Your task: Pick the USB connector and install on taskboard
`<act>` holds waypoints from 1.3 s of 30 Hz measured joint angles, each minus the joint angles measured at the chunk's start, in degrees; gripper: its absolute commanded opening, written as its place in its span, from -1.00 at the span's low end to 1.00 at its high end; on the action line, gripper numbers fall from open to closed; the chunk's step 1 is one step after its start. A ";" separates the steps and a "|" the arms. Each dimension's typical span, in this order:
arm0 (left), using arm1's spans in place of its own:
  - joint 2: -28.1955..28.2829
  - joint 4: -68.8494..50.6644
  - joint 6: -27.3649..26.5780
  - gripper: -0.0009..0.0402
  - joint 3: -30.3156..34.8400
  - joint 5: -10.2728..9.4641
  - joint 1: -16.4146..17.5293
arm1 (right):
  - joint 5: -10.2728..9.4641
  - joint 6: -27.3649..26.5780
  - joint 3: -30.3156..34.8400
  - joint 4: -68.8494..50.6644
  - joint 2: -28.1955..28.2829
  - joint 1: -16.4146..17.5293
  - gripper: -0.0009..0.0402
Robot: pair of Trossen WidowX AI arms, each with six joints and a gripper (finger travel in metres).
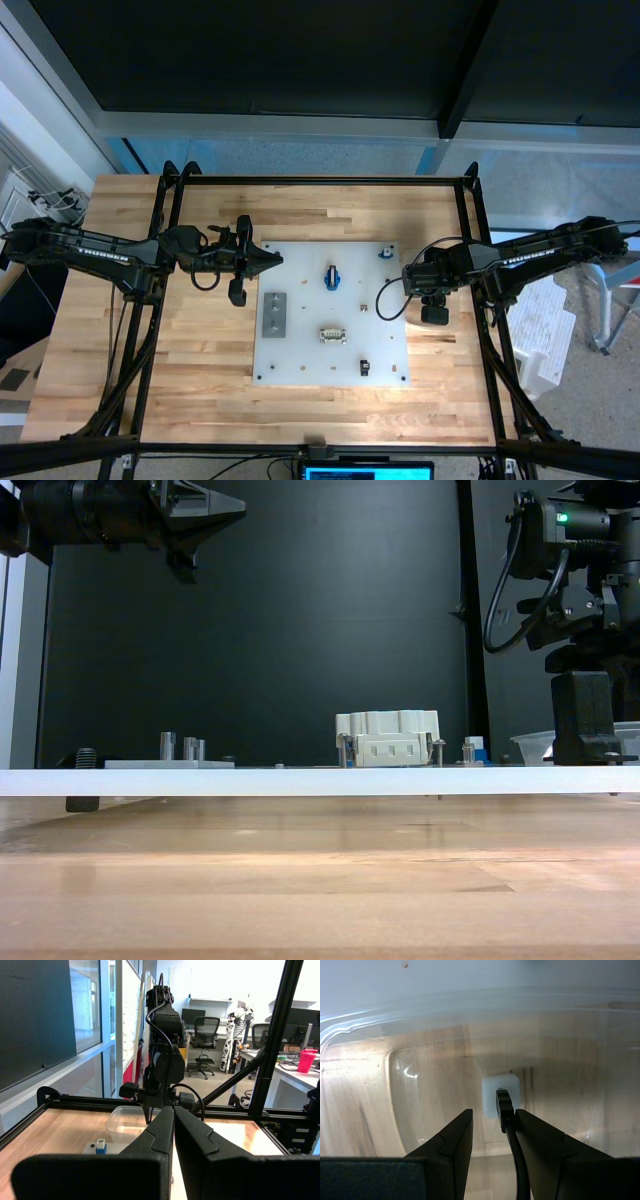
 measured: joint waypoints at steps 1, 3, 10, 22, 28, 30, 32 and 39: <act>0.00 0.00 0.00 -0.96 0.00 0.02 0.00 | 0.00 0.11 0.00 0.00 0.00 -0.09 -0.42; 0.00 -0.02 0.00 -0.96 0.00 0.02 0.00 | 0.00 0.13 0.00 0.00 0.00 -0.42 -0.47; 0.00 0.00 -0.02 -0.96 0.00 0.02 0.00 | 0.04 0.15 0.00 -0.09 0.00 -1.20 -0.77; 0.00 0.00 -0.02 -0.96 0.00 0.02 0.00 | 0.52 0.46 -0.02 -0.20 0.00 -1.31 -0.95; 0.00 0.00 -0.02 -0.96 0.00 0.00 0.00 | 0.61 0.50 0.07 -0.44 0.00 -1.31 -0.96; 0.00 -0.02 -0.02 -0.96 0.00 0.00 0.00 | 0.72 0.50 0.20 -0.57 0.00 -1.31 -0.96; 0.00 -0.02 -0.02 -0.96 0.00 0.02 0.00 | 0.72 0.48 0.33 -0.66 0.00 -1.31 -0.96; 0.00 -0.02 0.00 -0.96 0.00 0.00 0.00 | 0.68 0.28 0.57 -0.81 -0.26 -1.31 -0.96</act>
